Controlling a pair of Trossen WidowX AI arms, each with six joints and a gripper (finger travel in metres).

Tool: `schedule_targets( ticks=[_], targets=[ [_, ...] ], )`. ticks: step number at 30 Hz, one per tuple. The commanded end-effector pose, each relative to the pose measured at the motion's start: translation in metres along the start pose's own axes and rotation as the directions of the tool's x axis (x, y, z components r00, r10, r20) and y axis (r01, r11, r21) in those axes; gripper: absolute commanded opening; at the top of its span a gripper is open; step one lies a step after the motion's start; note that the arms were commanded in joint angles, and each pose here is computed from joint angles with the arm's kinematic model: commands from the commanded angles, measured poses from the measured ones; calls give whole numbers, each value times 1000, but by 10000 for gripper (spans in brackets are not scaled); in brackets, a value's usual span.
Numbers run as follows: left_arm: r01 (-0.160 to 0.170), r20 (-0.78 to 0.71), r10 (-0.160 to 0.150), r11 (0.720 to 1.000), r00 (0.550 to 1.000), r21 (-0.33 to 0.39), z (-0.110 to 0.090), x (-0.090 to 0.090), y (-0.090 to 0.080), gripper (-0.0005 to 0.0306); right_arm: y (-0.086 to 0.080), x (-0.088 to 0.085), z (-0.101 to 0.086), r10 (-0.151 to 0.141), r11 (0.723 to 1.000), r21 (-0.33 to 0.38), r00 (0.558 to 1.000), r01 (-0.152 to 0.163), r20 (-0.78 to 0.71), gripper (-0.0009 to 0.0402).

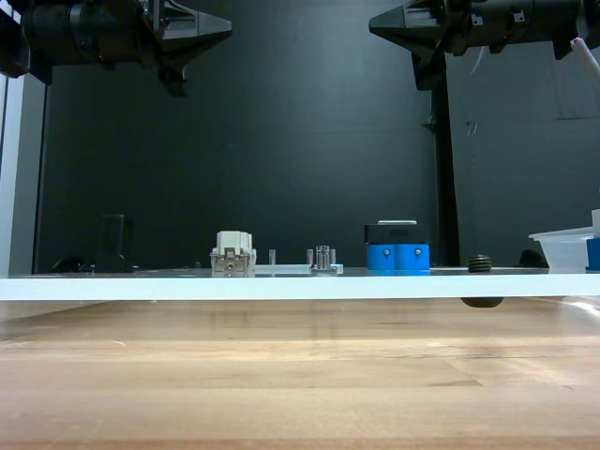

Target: Remove the rj45 connector and place it in the container

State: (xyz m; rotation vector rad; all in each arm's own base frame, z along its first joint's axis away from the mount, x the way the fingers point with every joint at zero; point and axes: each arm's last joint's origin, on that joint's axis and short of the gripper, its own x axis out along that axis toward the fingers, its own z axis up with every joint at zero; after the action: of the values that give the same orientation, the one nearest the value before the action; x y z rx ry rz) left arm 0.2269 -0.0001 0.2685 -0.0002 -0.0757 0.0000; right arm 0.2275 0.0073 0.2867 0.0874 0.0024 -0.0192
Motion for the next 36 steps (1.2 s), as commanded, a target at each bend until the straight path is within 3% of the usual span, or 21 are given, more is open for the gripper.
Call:
schedule_targets(
  ticks=[1, 22, 28, 36],
  targets=[
    [-1, 1, 1, 1000, 1000, 0, 0, 0, 0, 1, 0, 0, 1, 0, 1000, -17, 1000, 0, 7, 0],
    [-1, 0, 1, 1000, 1000, 0, 0, 0, 0, 1, 0, 0, 1, 0, 1000, -12, 1000, 0, -4, 0],
    [-1, 0, 1, 1000, 1000, 0, 0, 0, 0, 1, 5, 1, 9, -1, 999, -34, 978, -6, -207, 0],
    [-1, 1, 1, 1000, 1000, 0, 0, 0, 0, 1, 18, -10, 18, 19, 1000, 20, 884, -11, -468, 0]
  ],
)
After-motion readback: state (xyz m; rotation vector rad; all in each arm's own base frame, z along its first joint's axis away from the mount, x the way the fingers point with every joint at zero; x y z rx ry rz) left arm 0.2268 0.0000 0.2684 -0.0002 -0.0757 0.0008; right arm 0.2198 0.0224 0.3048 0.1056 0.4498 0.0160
